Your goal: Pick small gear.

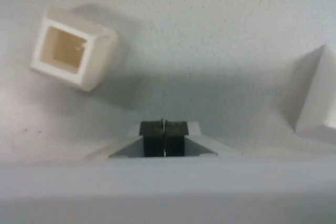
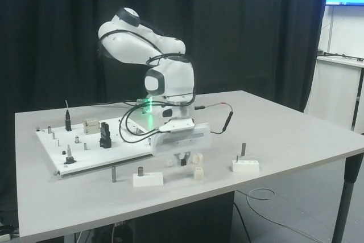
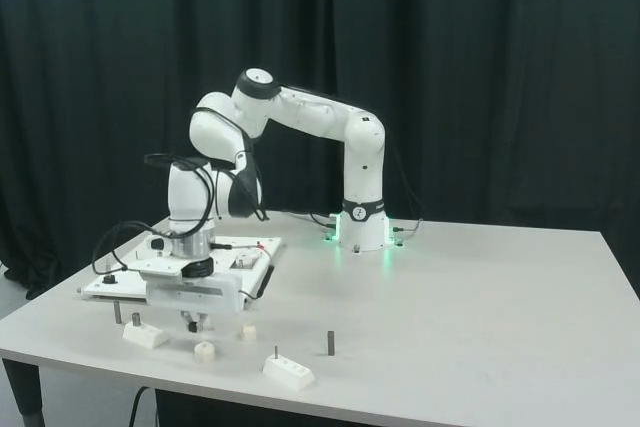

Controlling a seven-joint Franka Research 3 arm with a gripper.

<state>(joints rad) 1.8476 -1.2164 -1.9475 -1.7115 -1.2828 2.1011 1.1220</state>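
Fingertips: two black pads (image 1: 163,139) sit pressed together in the wrist view, only a thin seam between them, nothing visible held there.
Gripper: the gripper (image 2: 183,161) hangs just above the grey table (image 2: 284,135), near its front edge, clenched on itself with no load (both room views agree on the low pose).
Hollow block: a small white square block (image 1: 73,49) with an open cavity lies near the fingertips, apart from them; its cavity looks vacant.
Second block: another white block (image 1: 317,98) shows only partly at the wrist view's margin, so what it carries is hidden.
Small gear: I cannot pick it out anywhere; the likeliest places, as a guess, are the little white pieces (image 3: 204,351) near the gripper or the white board (image 2: 85,152) with its pegs behind it.
Other fixtures: a white base with a pin (image 2: 245,165) and a longer white base (image 2: 148,179) stand on the table to either side, well apart from the fingers.
Step in hand: judged as the approach, before any grasp.
Doing it well: spread the fingers first, centre them over the gear, descend straight, and close only once both pads flank it (a closed descent would just knock small parts away).
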